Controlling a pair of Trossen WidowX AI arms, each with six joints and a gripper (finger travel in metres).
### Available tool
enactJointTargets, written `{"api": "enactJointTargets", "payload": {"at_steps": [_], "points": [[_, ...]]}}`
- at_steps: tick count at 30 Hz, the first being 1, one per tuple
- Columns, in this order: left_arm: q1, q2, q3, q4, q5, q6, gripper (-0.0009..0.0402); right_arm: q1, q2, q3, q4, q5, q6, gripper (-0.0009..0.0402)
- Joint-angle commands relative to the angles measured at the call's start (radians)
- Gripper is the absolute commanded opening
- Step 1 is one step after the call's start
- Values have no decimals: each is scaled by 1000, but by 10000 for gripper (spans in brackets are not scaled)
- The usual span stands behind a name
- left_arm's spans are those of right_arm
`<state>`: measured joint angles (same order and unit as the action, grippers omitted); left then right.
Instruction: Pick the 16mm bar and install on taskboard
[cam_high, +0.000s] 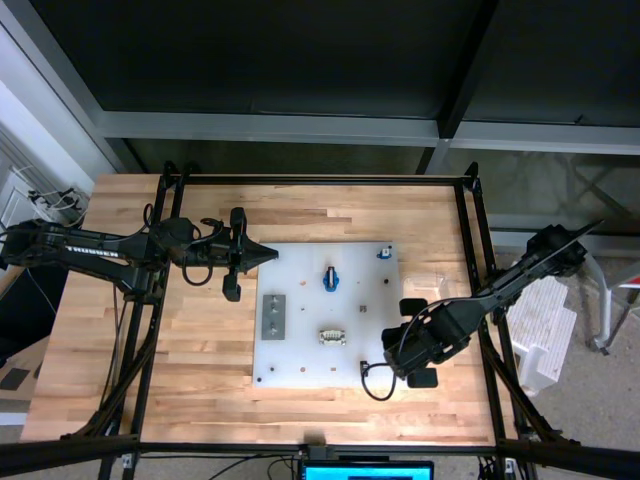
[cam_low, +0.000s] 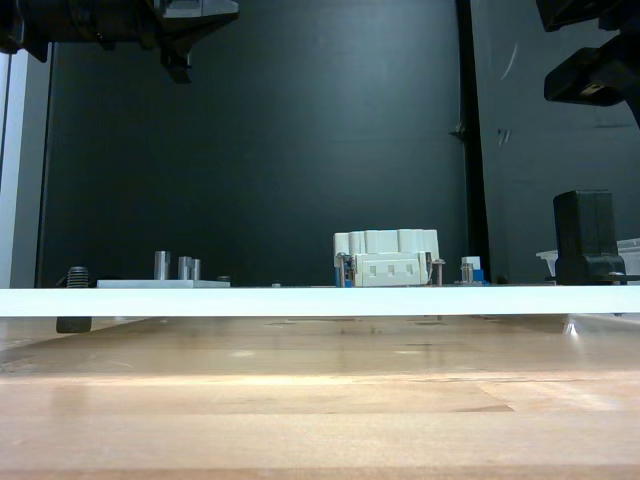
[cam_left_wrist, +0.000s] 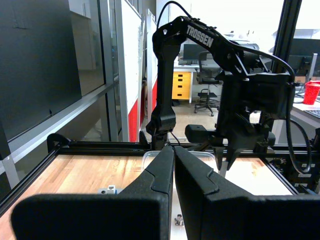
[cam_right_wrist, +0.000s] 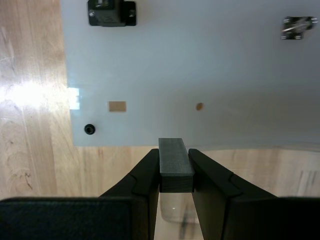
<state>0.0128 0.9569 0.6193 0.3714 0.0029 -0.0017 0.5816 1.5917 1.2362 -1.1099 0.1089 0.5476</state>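
Note:
The 16mm bar (cam_right_wrist: 176, 164) is a short dark grey block, held between the fingers of my right gripper (cam_right_wrist: 175, 172), which is shut on it. It hangs above the near right edge of the white taskboard (cam_right_wrist: 200, 60), clear of any seat. On the board ahead of it lie a small rectangular slot (cam_right_wrist: 117, 106) and a round hole (cam_right_wrist: 199, 106). From above, the right gripper (cam_high: 398, 350) is at the board's (cam_high: 300, 360) near right corner. My left gripper (cam_high: 272, 255) hovers high over the board's far left edge, fingers (cam_left_wrist: 160, 170) shut together on nothing.
The board carries a grey plate with pegs (cam_high: 274, 315), a blue part (cam_high: 330, 278), a white connector (cam_low: 387, 258) and a black block (cam_right_wrist: 111, 12). A clear plastic tray (cam_high: 425, 282) lies right of the board. Black frame rails (cam_high: 470, 260) border the table.

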Motion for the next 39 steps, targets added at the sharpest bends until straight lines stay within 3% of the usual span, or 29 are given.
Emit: {"api": "enactJointTargets", "payload": {"at_steps": [1,39], "points": [[0,0,0,0,0,0,1,7,24,24,2,1,0,12],[0,0,0,0,0,0,1,61,165,58,92,-5,69,12]]}}
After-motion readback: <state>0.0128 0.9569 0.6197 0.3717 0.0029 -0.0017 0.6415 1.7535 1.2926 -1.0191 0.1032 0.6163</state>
